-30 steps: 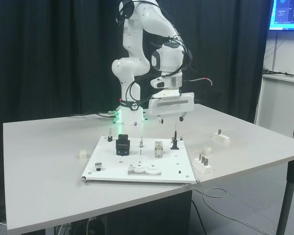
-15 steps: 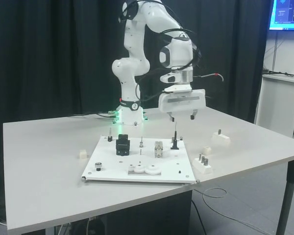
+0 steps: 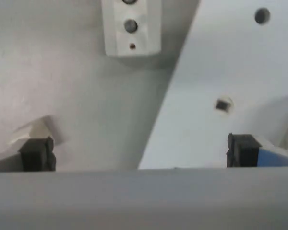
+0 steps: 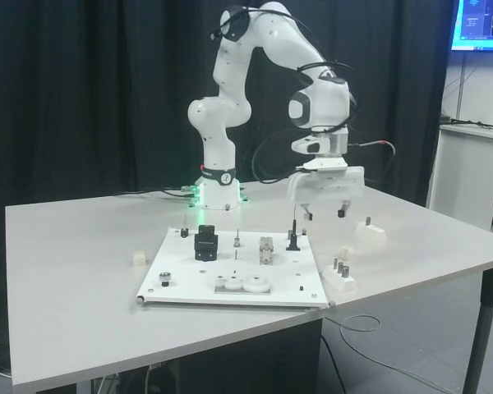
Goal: Pick round peg 2.
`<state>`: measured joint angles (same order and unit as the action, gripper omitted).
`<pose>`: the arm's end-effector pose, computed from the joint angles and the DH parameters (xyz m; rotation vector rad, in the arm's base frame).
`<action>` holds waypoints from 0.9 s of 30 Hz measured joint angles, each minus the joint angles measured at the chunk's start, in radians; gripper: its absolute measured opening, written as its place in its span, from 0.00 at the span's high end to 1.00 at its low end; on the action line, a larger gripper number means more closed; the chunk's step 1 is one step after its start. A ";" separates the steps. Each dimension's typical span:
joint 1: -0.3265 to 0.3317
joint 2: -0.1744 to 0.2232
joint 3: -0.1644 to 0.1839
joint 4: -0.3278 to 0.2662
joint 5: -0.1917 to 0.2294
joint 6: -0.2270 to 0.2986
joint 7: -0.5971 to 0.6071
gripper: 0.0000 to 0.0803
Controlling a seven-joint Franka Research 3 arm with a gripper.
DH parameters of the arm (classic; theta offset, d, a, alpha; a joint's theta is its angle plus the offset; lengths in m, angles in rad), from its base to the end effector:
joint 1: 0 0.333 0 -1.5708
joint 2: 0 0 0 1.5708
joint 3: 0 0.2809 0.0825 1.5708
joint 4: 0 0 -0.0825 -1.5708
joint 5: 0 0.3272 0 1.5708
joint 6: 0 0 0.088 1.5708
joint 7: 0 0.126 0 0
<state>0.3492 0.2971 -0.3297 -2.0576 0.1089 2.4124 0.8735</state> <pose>0.5467 0.0162 0.2925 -2.8017 1.3803 -0.1205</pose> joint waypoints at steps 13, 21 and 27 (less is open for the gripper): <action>-0.003 0.128 0.007 0.117 0.015 0.001 -0.038 0.00; -0.007 0.198 0.009 0.171 0.058 -0.001 -0.078 0.00; -0.015 0.238 0.014 0.192 0.064 -0.002 -0.088 0.00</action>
<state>0.3345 0.5350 -0.3158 -1.8654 0.1730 2.4102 0.7857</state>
